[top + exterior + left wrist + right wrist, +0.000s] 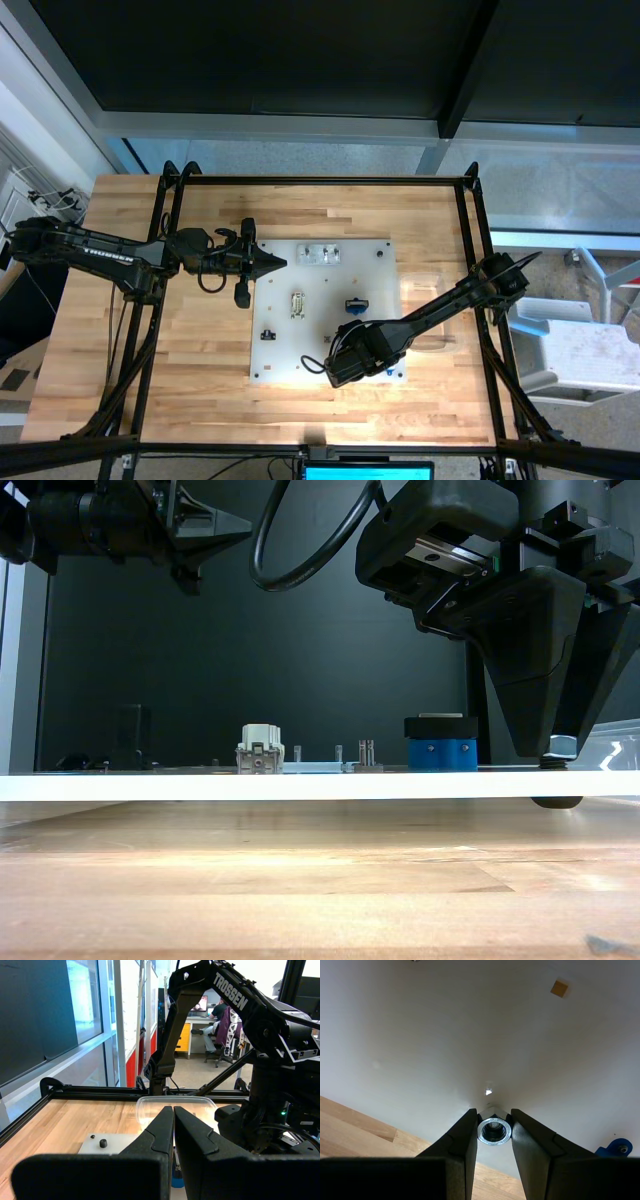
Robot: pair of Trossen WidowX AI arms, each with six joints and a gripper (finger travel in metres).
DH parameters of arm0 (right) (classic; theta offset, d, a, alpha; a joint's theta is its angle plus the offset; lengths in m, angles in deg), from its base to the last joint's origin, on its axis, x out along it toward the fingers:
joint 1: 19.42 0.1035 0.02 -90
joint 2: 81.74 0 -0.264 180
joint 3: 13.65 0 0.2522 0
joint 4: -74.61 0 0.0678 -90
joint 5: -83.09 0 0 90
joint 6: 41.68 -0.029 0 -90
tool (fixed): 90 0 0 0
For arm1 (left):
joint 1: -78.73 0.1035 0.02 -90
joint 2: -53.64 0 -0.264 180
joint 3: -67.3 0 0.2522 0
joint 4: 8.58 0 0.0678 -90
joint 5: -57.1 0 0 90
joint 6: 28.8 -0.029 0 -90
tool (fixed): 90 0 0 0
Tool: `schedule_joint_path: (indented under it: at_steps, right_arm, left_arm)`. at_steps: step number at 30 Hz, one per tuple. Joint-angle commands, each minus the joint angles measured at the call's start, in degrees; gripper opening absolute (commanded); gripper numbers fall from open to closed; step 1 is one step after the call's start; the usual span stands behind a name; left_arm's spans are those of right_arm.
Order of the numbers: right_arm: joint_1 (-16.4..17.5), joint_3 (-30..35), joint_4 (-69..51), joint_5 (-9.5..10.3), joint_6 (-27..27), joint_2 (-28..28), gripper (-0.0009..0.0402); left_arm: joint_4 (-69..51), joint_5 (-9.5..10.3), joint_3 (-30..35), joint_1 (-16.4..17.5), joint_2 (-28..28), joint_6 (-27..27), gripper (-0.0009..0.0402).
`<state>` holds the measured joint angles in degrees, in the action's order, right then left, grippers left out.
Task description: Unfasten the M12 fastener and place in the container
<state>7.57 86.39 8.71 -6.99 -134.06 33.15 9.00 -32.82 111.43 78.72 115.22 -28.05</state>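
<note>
In the right wrist view, the small silver M12 nut (494, 1130) sits between my right gripper's (494, 1121) fingers, which are shut on its sides above the white board (445, 1035). The low view shows the nut (562, 746) at the fingertips, resting on top of the black ribbed stud (553, 763), so it is on its stud. The clear container (441, 318) stands just off the board's right edge and looks empty in the left wrist view (175, 1105). My left gripper (276, 262) hangs shut and holds nothing above the board's far left edge.
The board carries a blue block (440, 752), a grey connector (259, 751) and small silver posts (366, 752). A black frame rail (478, 250) runs along the table's right side, behind the container. Bare wooden table (180, 390) lies in front of the board.
</note>
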Motion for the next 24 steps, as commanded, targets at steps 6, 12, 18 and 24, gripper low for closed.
schedule_joint_path:
  at_steps: [6, 12, 18, 24]
  right_arm:
    - [0.0, 0.0, 0.2, 0.22, 13.9, 0.0, 0.0008]
    - [0.0, 0.0, 0.2, 0.2, 33.2, 0.0, 0.0]
    - [0.0, 0.0, 0.2, 0.26, 50.4, 0.0, 0.0]
    - [0.0, 0.0, 0.2, 0.35, 58.4, 0.0, 0.0]
  left_arm:
    - [0.0, -0.02, 0.0, 0.0, 0.0, 0.0, 0.0]
    - [0.0, -0.02, 0.0, 0.0, 0.0, 0.0, 0.0]
    - [0.0, -0.02, 0.0, 0.0, 0.0, 0.0, 0.0]
    - [0.0, -0.02, 0.0, 0.0, 0.0, 0.0, 0.0]
